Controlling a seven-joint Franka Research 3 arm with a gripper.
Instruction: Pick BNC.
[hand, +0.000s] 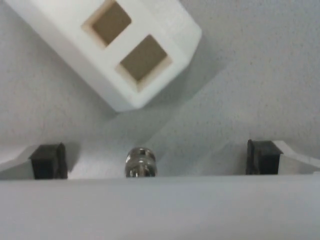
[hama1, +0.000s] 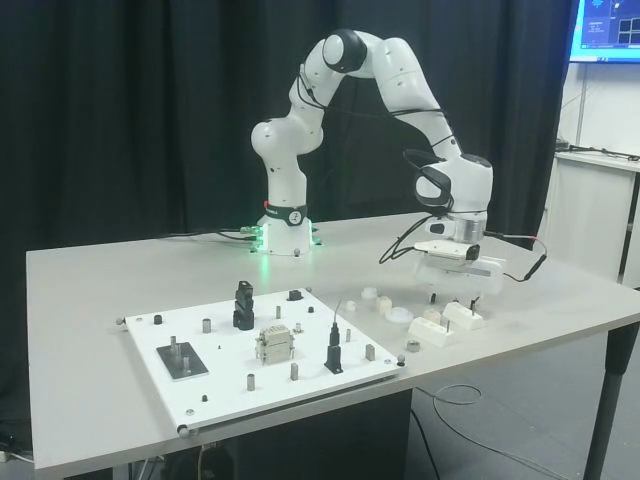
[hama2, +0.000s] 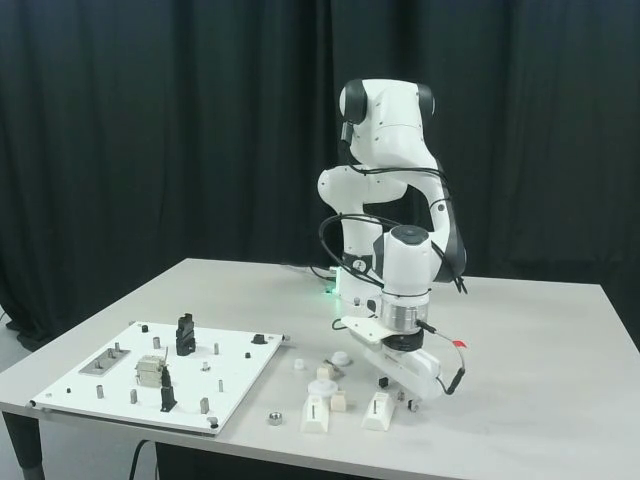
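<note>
Wide apart go the fingers, black pads spread with nothing gripped, and the BNC connector stands upright on the grey table right between them, touching neither pad. Just beyond it in the wrist view lies a white block with two square pockets, close to the connector but clear of it. The gripper hangs low over the table's near right corner in the first room view, among small white holders and round white caps. Off to the side sits the white assembly board, studded with black and grey fittings, well apart from the action. A black curtain closes the room behind. The white arm rises from its green-lit base, arches high and drops with the wrist pointing straight down.
</note>
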